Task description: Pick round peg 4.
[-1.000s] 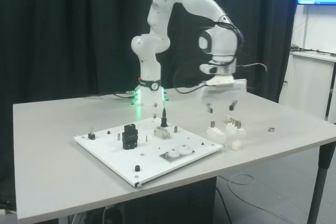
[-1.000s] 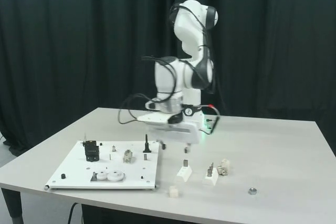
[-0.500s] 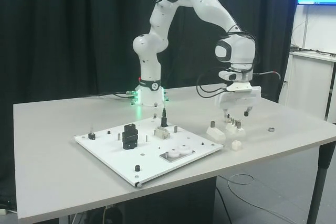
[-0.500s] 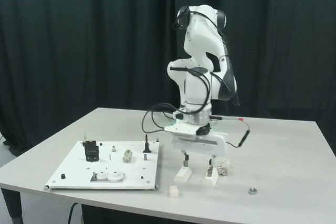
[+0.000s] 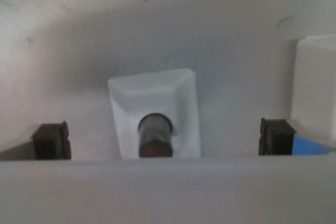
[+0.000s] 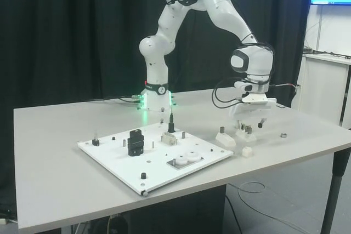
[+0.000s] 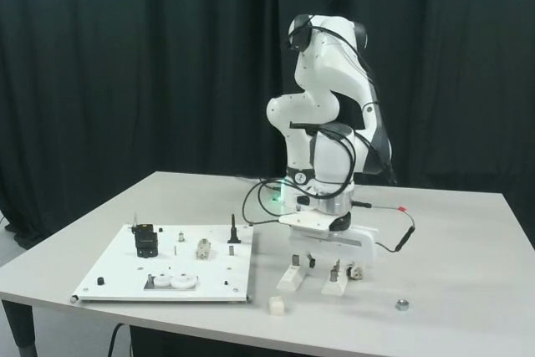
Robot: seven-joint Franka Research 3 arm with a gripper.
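The gripper [image 5: 163,140] is wide open and holds nothing; it hangs low over the round peg [image 5: 155,136], which stands upright in its white holder block [image 5: 155,109] on the grey table [image 6: 66,135], between the white assembly board [image 6: 159,157] and a small metal ring [image 6: 283,134]. I think the main risk is a bad alignment: if the fingers [image 5: 51,141] close off-centre, one pad can push the peg sideways and tilt or drag the loose block. A neighbouring white block [image 5: 315,87] is near one finger and could be bumped. The wrist view shows the peg between both fingertips; the room views show instead the other holders [image 7: 336,280] close around.
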